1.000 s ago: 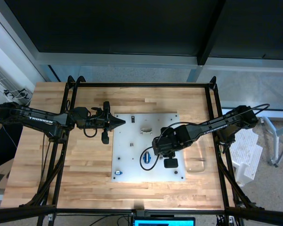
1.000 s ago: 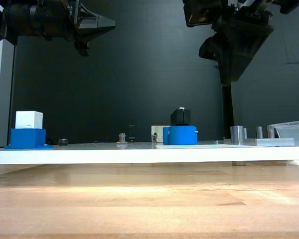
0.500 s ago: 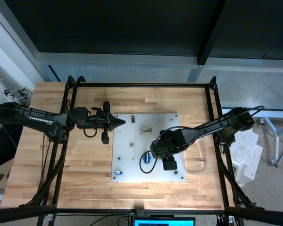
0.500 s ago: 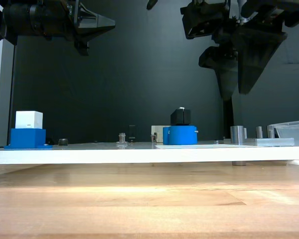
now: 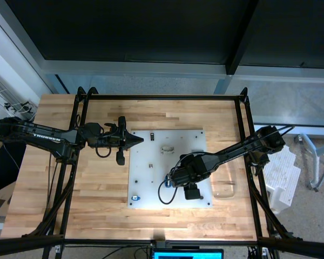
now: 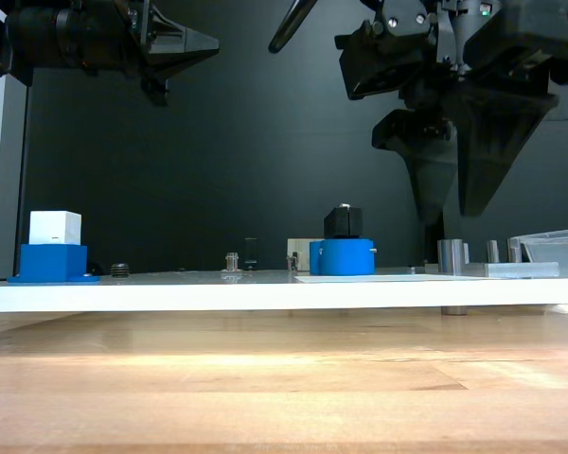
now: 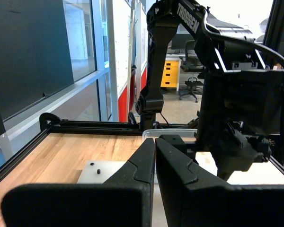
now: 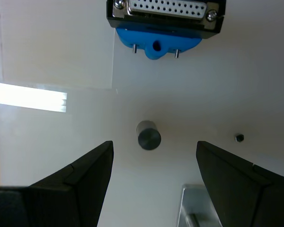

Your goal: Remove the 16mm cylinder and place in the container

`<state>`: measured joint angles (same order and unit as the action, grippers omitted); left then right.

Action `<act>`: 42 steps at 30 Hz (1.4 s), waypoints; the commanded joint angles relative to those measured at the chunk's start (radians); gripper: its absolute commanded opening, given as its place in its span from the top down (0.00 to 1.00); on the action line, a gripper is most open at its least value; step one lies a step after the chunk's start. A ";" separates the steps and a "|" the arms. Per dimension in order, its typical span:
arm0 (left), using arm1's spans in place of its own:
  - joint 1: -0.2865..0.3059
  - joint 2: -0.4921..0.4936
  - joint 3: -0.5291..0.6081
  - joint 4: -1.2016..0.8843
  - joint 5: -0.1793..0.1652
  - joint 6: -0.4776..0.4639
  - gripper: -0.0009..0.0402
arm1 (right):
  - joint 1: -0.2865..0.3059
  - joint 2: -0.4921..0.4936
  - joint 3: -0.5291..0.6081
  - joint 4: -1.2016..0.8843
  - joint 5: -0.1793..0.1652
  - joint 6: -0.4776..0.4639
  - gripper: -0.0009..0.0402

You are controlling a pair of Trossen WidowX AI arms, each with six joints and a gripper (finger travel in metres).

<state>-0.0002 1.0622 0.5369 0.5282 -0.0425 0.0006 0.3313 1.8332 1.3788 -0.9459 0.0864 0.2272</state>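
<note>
Cylinder (image 8: 148,135) upright, right gripper (image 6: 452,218) above (left gripper (image 5: 140,140) aside)

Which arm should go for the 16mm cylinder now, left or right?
Right. The right tool hangs open directly above the 16mm cylinder, which stands in the white board. The left tool is shut, high near the board's left edge, away from it.

container (image 6: 560,246) cut off by frame edge, right tool (image 8: 155,144) fingers cropped
</note>
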 commanded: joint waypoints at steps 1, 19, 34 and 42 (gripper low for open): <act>0.000 0.000 0.000 0.000 0.000 0.000 0.98 | 0.002 0.009 -0.010 0.014 -0.001 0.001 0.39; 0.000 0.000 0.000 0.000 0.000 0.000 0.98 | 0.003 0.009 -0.093 0.120 0.000 0.009 0.39; 0.000 0.000 0.000 0.000 0.000 0.000 0.98 | 0.003 0.009 -0.100 0.128 -0.001 0.008 0.67; 0.000 0.000 0.000 0.000 0.000 0.000 0.98 | 0.003 0.009 -0.100 0.129 -0.001 0.008 0.82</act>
<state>-0.0002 1.0618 0.5365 0.5282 -0.0422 0.0006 0.3347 1.8420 1.2789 -0.8173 0.0849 0.2352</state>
